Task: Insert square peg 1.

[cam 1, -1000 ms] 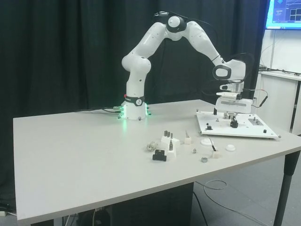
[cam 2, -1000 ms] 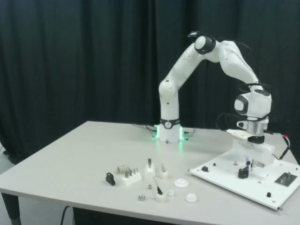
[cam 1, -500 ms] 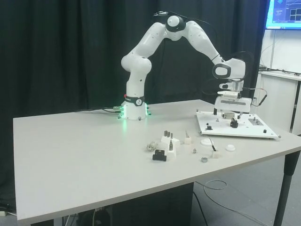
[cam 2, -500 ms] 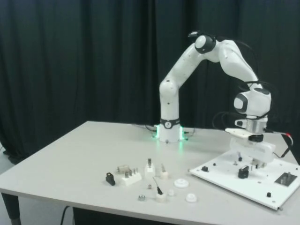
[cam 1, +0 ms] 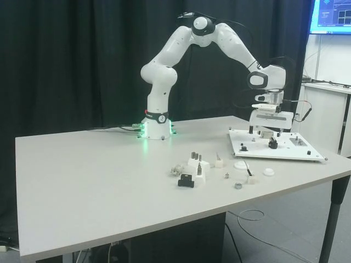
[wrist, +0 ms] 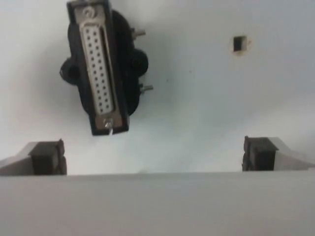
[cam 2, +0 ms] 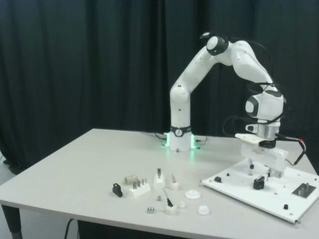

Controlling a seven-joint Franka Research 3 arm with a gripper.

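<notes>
On the grey counter (cam 1: 98,164), small parts (cam 1: 194,169) lie loose left of the white board (cam 1: 285,149); I cannot tell which is the peg. It is likely light, stiff, best pinched by flat sides. Above the board, the fingers (wrist: 155,152) spread wide, empty.

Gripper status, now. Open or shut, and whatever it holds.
Gripper: open, jaws wide apart, nothing between them, above the white board near the black connector.
</notes>
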